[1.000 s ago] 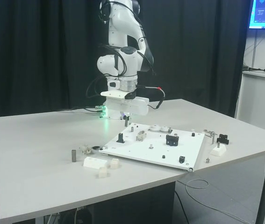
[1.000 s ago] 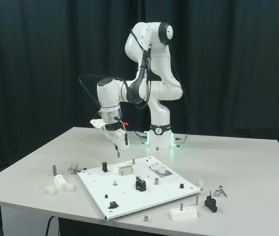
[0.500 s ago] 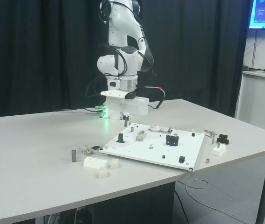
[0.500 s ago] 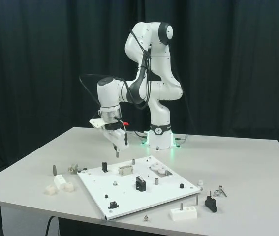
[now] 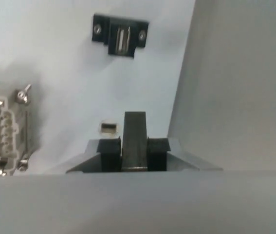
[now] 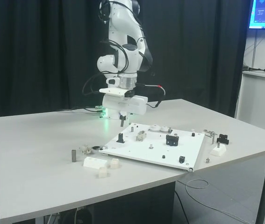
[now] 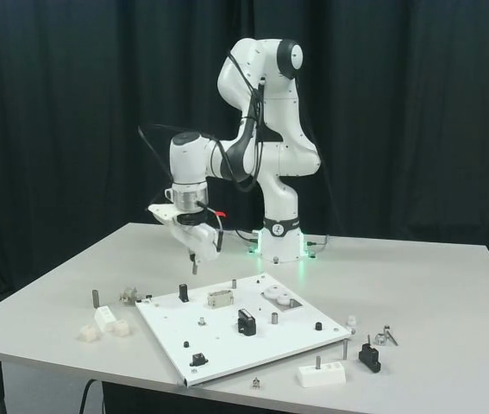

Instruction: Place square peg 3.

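In the wrist view, the two-fingered hand (image 5: 134, 146) is closed on a dark square-section peg (image 5: 135, 139), held upright above the edge of the white flat board (image 5: 79, 83), near a small square hole (image 5: 108, 127), a black bracket (image 5: 120, 35) and a grey multi-pin connector (image 5: 1, 134).

In the first room view, the hand (image 6: 121, 118) hangs above the board's far corner (image 6: 137, 126), peg (image 6: 121, 122) clear of the board.

In the second room view, the peg (image 7: 195, 264) hangs over the grey worktop (image 7: 416, 285) beside the board (image 7: 244, 341).
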